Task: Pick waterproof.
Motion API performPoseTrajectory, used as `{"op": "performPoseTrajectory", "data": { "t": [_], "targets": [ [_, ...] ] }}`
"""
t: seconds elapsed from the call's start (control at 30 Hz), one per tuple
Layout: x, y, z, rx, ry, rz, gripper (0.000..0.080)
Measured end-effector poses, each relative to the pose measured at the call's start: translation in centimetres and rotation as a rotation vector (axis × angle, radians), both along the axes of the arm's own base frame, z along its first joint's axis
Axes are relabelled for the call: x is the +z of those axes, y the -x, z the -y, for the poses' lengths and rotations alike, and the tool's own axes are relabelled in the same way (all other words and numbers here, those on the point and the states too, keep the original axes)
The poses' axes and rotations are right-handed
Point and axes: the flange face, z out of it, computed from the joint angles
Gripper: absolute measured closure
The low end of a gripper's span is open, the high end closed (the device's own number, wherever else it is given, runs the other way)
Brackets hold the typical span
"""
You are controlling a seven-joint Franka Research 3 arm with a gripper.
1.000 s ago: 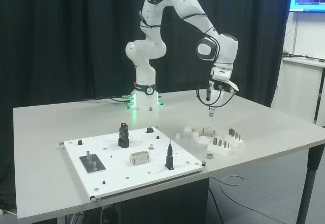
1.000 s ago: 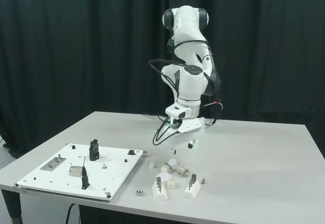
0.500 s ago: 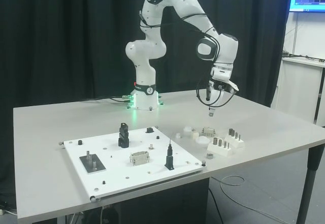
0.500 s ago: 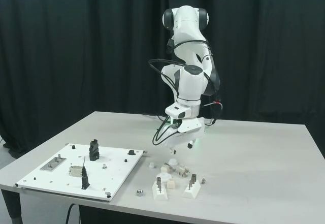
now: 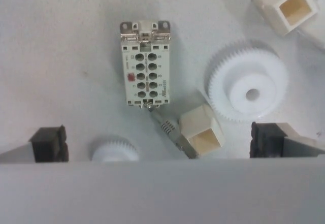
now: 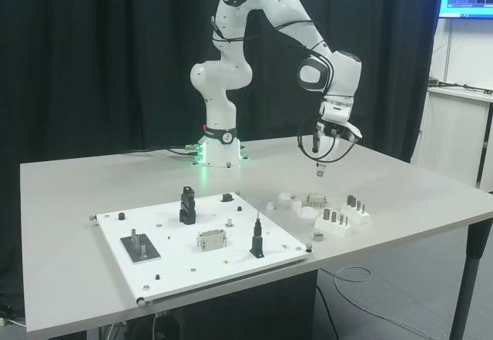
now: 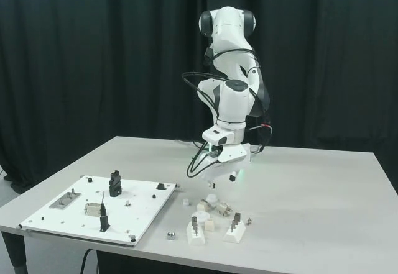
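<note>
Two gripper fingers spread, empty; ribbed rectangular waterproof connector | toothed white gear

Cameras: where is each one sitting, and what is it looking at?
First room view: in front of the grey table, facing the black curtain; shows the whole white arm above the white square board.
Second room view: off to one side of the table, showing the arm, the gripper and that board.
Wrist view: on the arm's wrist, looking straight down past both black fingertips at the white rectangular multi-pin connector and a white toothed gear.
Shared: both room views see the connector.
</note>
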Motion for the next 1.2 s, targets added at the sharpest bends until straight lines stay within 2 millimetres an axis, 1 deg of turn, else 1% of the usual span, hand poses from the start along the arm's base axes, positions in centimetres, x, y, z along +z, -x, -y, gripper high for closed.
{"op": "performPoseTrajectory", "data": {
  "t": [0.23, 0.43, 0.93, 1.2],
  "targets": [
    [-0.1, 0.1, -0.1, 0.008, 0.001, -0.003, 0.0003],
    [-0.5, 0.0, 0.0, 0.049, -0.003, -0.007, 0.0003],
    [-3.3, -0.5, 1.4, 0.083, -0.013, -0.016, 0.0003],
    [-4.5, -0.2, 1.3, 0.089, -0.014, -0.027, 0.0003]
  ]
}}
